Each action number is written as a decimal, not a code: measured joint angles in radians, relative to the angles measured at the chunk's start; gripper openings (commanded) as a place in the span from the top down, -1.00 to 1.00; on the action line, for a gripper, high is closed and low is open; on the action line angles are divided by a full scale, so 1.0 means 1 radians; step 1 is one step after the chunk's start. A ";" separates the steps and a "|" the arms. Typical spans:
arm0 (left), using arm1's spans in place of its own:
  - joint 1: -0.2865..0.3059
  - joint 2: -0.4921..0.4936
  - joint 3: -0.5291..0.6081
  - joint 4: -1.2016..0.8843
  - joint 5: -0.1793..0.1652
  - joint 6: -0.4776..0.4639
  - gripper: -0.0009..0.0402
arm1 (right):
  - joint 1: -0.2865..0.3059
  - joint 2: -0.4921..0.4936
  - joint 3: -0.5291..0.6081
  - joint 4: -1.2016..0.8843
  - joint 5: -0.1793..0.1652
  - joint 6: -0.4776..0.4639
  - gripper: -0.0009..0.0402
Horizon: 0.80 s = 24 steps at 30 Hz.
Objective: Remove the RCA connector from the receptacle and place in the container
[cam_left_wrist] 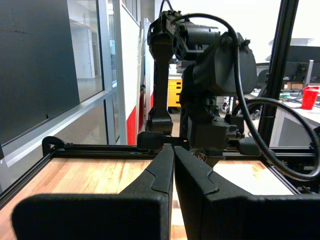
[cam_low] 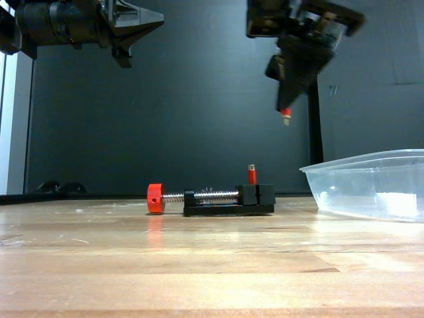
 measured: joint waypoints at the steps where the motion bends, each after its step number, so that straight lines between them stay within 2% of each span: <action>1: 0.000 0.000 0.000 0.000 0.000 0.000 0.96 | 0.001 -0.014 -0.022 0.001 -0.001 0.006 0.96; 17: 0.000 0.000 0.000 0.000 0.000 0.000 0.96 | 0.011 -0.252 -0.318 0.059 0.001 0.111 0.96; 24: 0.000 0.000 0.000 0.000 0.000 0.000 0.96 | 0.014 -0.297 -0.427 0.071 0.003 0.130 0.96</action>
